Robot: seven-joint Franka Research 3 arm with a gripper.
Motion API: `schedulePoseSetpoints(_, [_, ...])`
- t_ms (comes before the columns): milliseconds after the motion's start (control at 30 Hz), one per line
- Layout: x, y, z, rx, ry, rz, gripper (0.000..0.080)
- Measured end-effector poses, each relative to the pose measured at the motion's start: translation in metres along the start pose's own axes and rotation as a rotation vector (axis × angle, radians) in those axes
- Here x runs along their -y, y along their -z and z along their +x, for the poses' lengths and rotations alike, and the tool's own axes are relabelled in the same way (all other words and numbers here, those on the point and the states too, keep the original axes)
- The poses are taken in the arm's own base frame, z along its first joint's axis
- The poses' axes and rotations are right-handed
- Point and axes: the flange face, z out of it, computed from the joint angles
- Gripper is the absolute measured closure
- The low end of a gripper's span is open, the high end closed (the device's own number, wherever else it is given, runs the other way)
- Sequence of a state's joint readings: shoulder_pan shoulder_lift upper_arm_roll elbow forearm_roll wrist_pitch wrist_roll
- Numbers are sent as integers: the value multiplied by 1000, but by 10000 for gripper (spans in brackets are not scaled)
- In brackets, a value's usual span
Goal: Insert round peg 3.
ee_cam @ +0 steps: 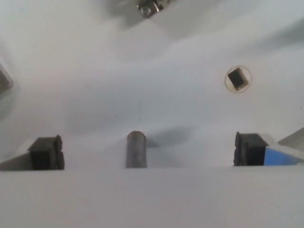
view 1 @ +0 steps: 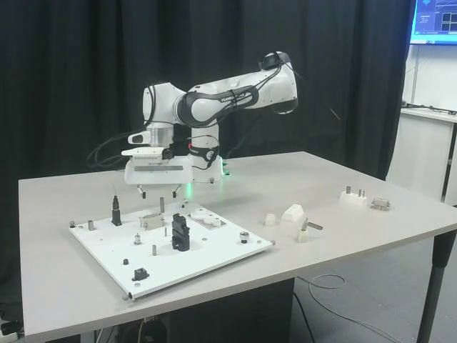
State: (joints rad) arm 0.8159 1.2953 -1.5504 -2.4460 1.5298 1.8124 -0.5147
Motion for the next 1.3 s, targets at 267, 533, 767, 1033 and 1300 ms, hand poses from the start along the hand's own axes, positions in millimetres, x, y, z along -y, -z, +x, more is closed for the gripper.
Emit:
schedulePoseSetpoints(267, [5,7,-1,-5,5,-2,3])
schedulePoseSetpoints(533, [7,12,0,-13,8,-2,3])
schedulePoseSetpoints(767, [5,18,2,-25,2,2,3])
schedulePoseSetpoints(1033, [-4,26,5,-46,13,-8,3])
schedulePoseSetpoints(1300, [-17,28,9,-60,26,-21,3])
